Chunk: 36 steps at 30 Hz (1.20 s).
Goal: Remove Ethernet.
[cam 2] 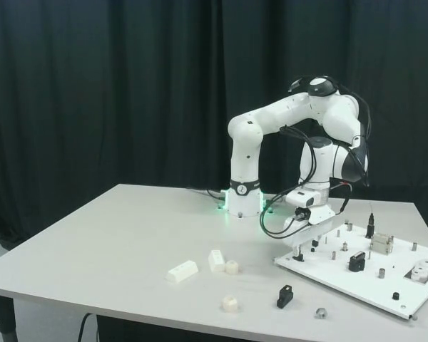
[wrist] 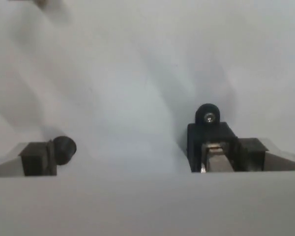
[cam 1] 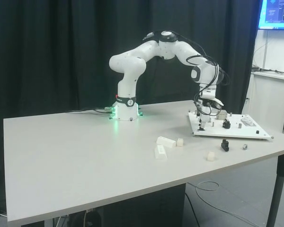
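My gripper (wrist: 145,157) hangs low over the near corner of the white board (cam 2: 357,283), also seen in the first room view (cam 1: 200,124) and the second room view (cam 2: 300,249). Its fingers stand wide apart and open, with bare white board between them. Just inside one fingertip (wrist: 250,155) sits a black block (wrist: 211,140) holding a pale grey piece, with a round black screw head (wrist: 207,115) on top. A small black knob (wrist: 64,150) lies against the other fingertip (wrist: 38,158). I cannot tell whether the block holds the Ethernet plug.
On the white board (cam 1: 236,132) stand a black block (cam 2: 355,262), several pegs and a grey part (cam 2: 381,244). Loose on the grey table: white blocks (cam 2: 182,271) (cam 2: 216,259) (cam 2: 230,303), a black piece (cam 2: 284,296) and a small grey ball (cam 2: 319,312).
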Available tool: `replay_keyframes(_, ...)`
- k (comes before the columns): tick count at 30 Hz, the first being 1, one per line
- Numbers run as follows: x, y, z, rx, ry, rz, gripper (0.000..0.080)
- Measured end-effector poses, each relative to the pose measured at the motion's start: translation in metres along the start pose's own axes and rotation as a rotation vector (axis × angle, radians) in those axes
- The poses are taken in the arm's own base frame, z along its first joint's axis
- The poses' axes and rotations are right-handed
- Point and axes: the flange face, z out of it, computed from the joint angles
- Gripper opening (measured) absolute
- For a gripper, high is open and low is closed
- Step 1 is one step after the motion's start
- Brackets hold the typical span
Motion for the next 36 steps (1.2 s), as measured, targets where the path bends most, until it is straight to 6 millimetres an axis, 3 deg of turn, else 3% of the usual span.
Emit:
replay_keyframes(8, 0.000, 0.001, 0.000, 0.000, 0.018, 0.006, 0.0800)
replay_keyframes(9, 0.000, 0.002, 0.000, -0.002, 0.021, 0.007, 0.0697)
replay_keyframes(13, 0.001, 0.006, -0.001, -0.012, 0.038, 0.013, 0.0697)
replay_keyframes(14, 0.001, 0.007, -0.001, -0.015, 0.043, 0.015, 0.0517)
replay_keyframes(19, 0.002, 0.013, -0.002, -0.029, 0.063, 0.023, 0.0517)
replay_keyframes(20, 0.002, 0.014, -0.002, -0.032, 0.067, 0.024, 0.0335)
replay_keyframes(29, 0.005, 0.018, -0.001, -0.046, 0.086, 0.022, 0.0335)
replay_keyframes(30, 0.006, 0.018, -0.001, -0.046, 0.087, 0.021, 0.0078)
replay_keyframes(36, 0.006, 0.018, -0.001, -0.046, 0.087, 0.021, 0.0078)
